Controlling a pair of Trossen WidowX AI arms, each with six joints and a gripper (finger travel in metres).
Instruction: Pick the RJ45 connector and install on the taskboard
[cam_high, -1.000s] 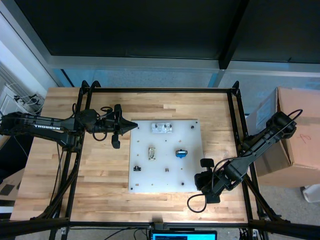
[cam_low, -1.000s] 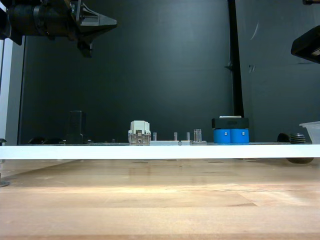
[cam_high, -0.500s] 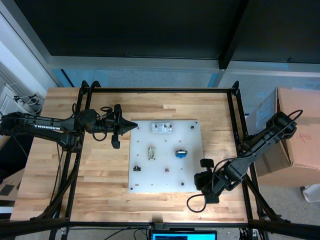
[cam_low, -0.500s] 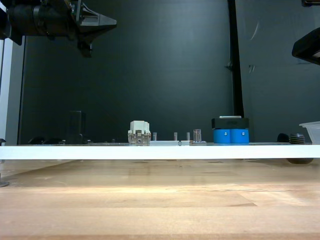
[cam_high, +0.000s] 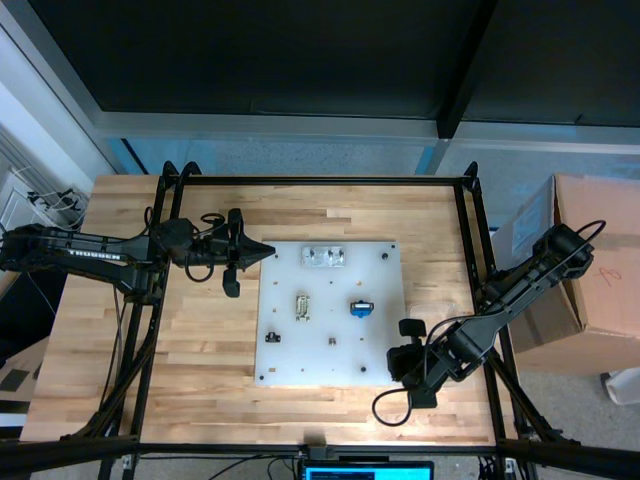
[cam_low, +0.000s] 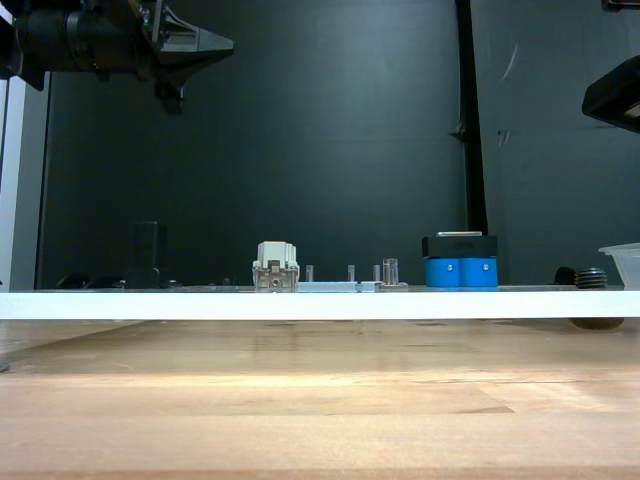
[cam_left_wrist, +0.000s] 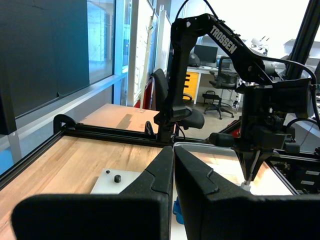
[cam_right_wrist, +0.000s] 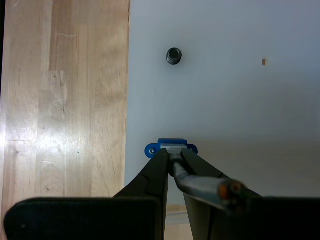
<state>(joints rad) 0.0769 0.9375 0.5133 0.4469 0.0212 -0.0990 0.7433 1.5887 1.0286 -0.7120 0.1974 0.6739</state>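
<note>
My right gripper (cam_right_wrist: 171, 153) is shut on the RJ45 connector (cam_right_wrist: 173, 158), whose short grey cable (cam_right_wrist: 200, 184) trails back with cut wires showing. The connector hangs well above the white taskboard (cam_right_wrist: 225, 90), lined up over the blue seat (cam_right_wrist: 171, 142). In the high view the right gripper (cam_high: 405, 362) is over the board's near right corner, with the blue seat (cam_high: 361, 308) further in. My left gripper (cam_high: 268, 252) is shut and holds nothing, high over the board's far left corner (cam_low: 225, 43).
A grey connector housing (cam_high: 303, 305) and a silver block (cam_high: 325, 256) stand on the board. A black screw (cam_right_wrist: 173, 55) sits near the board's edge. A cardboard box (cam_high: 590, 270) is at the right, and black frame rails (cam_high: 320, 181) surround the table.
The right gripper has drifted slightly left with the connector. In the low view the board's parts show a few pixels further left. The left arm has not moved.
</note>
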